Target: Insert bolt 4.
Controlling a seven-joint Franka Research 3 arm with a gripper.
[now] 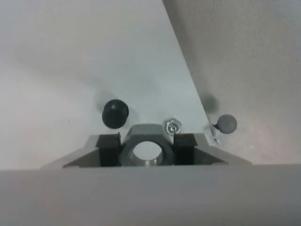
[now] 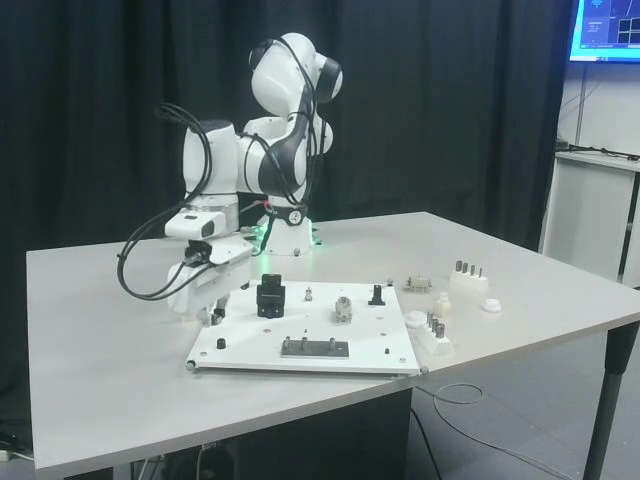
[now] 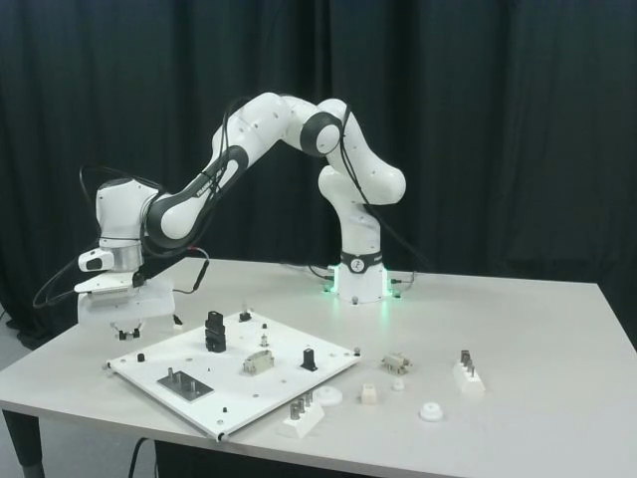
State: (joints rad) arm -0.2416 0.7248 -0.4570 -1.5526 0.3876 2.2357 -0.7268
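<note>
The gripper [image 1: 146, 153] pinched a nut [image 1: 146, 149] between its jaws above the white board [image 1: 70, 70]; the nut's lower part was hidden by the wrist housing.

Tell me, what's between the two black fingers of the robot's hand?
A grey threaded nut, held between the black fingers of the hand. The wrist view shows it.

Hex nut [image 1: 146, 151]: dull grey metal, threaded bore. Board [image 1: 94, 61]: smooth matt white. Knob [image 1: 115, 113]: matt black plastic. Bench [image 2: 100, 330]: smooth matt grey.
</note>
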